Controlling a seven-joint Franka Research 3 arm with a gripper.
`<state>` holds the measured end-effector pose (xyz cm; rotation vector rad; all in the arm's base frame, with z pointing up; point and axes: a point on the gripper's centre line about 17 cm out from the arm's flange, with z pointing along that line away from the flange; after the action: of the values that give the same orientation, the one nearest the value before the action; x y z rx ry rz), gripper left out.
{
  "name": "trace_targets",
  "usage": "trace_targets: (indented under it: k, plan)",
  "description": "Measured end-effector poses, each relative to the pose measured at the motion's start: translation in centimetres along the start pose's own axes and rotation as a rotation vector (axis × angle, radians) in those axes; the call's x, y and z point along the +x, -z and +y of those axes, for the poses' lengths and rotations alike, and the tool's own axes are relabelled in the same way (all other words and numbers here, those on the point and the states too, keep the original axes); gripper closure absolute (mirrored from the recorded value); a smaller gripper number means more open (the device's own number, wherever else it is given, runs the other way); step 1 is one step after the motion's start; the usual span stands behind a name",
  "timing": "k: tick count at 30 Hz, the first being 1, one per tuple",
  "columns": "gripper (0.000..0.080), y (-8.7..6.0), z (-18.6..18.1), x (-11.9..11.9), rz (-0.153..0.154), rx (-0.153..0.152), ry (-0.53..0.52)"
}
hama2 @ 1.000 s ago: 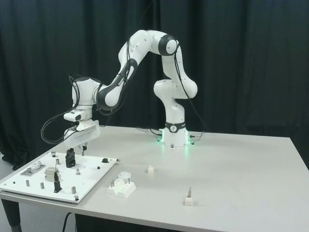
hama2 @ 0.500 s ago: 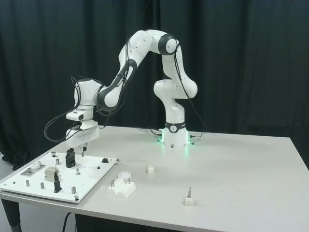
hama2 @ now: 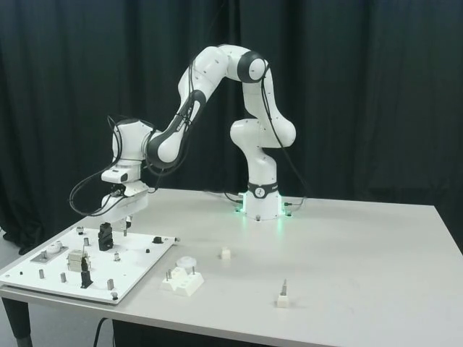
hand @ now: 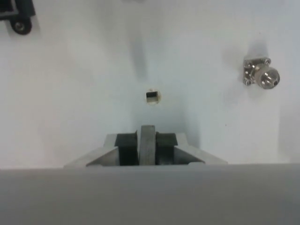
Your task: Insert square peg 2.
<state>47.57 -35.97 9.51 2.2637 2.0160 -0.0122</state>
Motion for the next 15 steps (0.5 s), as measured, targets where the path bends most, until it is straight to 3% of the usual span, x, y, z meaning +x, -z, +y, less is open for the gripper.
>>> trace_targets:
  k: [15]
  plan:
    - [0.0725, -1.3, 0.2, 0.2, -0.019, 0.006, 0.016]
